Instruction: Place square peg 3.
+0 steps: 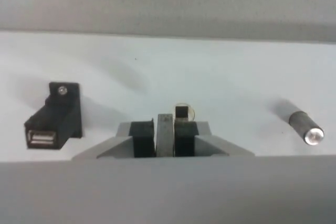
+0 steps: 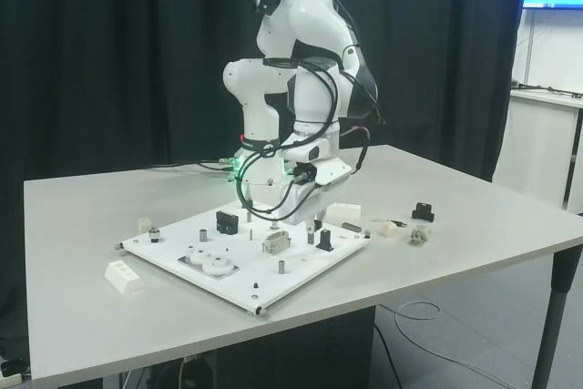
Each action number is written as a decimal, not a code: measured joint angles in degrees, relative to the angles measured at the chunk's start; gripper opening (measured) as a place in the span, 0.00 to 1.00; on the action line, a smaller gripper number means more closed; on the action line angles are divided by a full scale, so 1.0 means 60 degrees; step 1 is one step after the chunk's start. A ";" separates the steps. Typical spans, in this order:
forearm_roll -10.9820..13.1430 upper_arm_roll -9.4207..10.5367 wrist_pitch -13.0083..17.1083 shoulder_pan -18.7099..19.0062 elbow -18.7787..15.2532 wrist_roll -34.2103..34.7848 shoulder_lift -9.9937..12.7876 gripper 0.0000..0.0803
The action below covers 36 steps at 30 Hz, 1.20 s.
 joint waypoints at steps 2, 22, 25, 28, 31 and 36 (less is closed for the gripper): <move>-0.0052 -0.0011 -0.0032 0.0002 0.0000 0.0000 -0.0054 0.10; -0.0102 -0.0055 -0.0041 0.0004 0.0000 0.0001 -0.0160 0.10; -0.0102 -0.0055 -0.0041 0.0006 0.0000 0.0001 -0.0160 0.10; -0.0098 -0.0054 -0.0041 0.0016 0.0000 0.0002 -0.0160 0.10; -0.0079 -0.0050 -0.0041 0.0049 0.0000 0.0006 -0.0161 0.10; 0.0038 -0.0005 -0.0055 0.0166 -0.0001 0.0006 -0.0178 0.10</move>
